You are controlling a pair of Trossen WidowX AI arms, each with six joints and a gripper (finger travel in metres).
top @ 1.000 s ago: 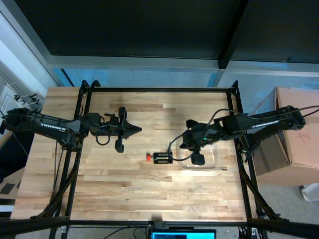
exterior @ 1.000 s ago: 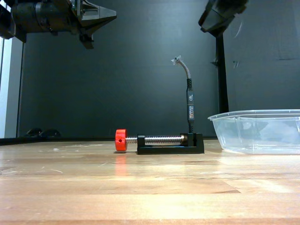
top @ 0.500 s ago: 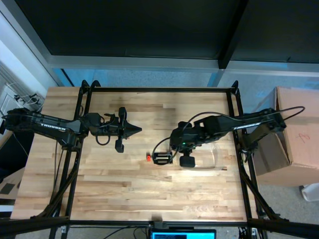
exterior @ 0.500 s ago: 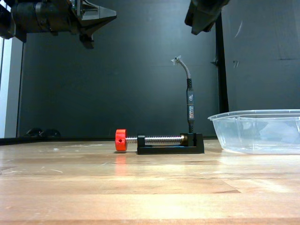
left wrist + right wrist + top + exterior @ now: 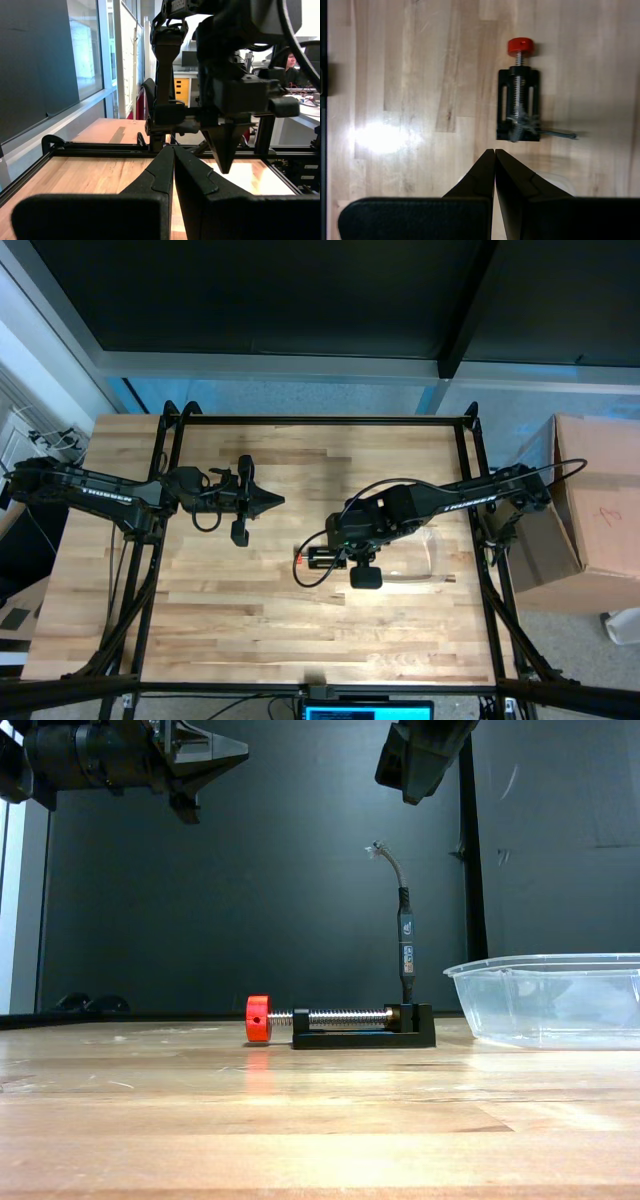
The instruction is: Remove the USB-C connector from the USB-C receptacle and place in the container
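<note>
The USB-C connector [image 5: 406,945] stands upright in its receptacle at the right end of a small black vise [image 5: 362,1026] with a red knob [image 5: 258,1018]. Its short cable stub [image 5: 389,863] curls up and to the left. My right gripper [image 5: 409,788] hangs shut, high above the vise and clear of the connector. In the right wrist view the shut fingertips [image 5: 495,151] point down beside the vise [image 5: 519,105]. My left gripper [image 5: 277,501] is shut, held high over the table left of the vise [image 5: 322,558], and empty [image 5: 173,148].
A clear plastic container [image 5: 548,1001] sits on the table just right of the vise; it also shows under the right arm as the container [image 5: 418,562]. A black frame [image 5: 320,421] borders the table. A cardboard box [image 5: 590,510] stands off the right edge.
The right arm has swung left, from above the container to above the vise. The connector stays seated in the receptacle. The left arm has not moved.
</note>
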